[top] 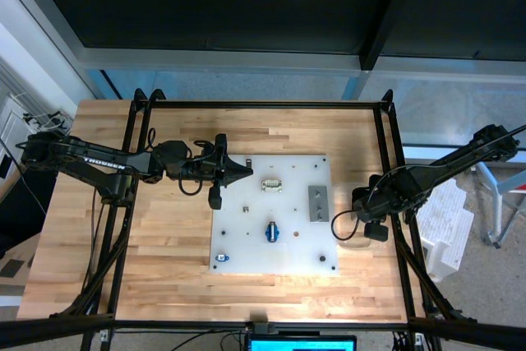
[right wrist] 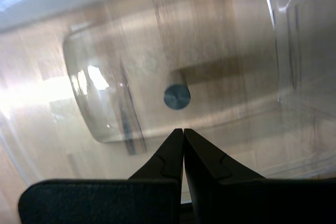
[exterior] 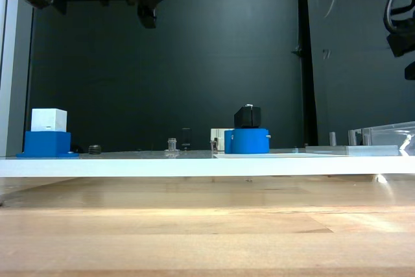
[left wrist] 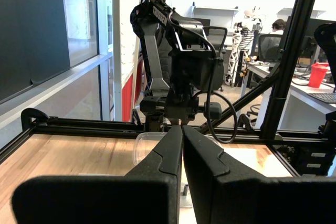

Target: Pick the 16mm cylinder and install on the taskboard

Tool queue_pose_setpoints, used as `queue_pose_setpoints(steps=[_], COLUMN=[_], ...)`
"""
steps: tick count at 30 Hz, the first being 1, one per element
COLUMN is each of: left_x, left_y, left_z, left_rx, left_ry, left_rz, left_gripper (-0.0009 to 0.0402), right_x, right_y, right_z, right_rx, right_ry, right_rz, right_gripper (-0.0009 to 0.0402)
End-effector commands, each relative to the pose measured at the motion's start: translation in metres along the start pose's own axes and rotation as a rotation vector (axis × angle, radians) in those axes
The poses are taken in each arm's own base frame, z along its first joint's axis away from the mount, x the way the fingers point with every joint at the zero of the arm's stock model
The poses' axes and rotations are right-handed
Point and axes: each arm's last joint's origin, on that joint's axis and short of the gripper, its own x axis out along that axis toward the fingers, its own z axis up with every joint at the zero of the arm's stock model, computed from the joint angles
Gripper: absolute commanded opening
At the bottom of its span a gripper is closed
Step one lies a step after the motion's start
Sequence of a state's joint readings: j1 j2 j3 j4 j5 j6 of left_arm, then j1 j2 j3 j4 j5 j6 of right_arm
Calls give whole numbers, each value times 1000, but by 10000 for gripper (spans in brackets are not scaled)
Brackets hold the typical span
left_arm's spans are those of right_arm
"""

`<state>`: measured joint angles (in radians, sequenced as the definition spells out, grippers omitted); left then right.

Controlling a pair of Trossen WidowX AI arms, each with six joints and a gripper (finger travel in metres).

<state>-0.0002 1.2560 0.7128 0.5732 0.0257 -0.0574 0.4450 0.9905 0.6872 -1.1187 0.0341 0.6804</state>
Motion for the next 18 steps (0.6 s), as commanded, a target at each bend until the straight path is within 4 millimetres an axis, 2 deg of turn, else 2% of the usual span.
queue_pose_setpoints(steps=[1,4,12,18], left_x=[0,0,0,0], left_y=[0,0,0,0], left_z=[0,0,0,0], left_rx=[0,0,0,0], left_ry=[0,0,0,0], left_rz=[0,0,0,0], left_gripper=[0,0,0,0], right_x=[-5,-8,-9,-8], right_y=[1,2,2,4], right_z=[3,5,5,7], right_rx=[22,24,22,24], right_ry=[-33,-56,-65,-86], right_rz=[-9,-14,-16,-1], right_gripper=[6,28,125,180])
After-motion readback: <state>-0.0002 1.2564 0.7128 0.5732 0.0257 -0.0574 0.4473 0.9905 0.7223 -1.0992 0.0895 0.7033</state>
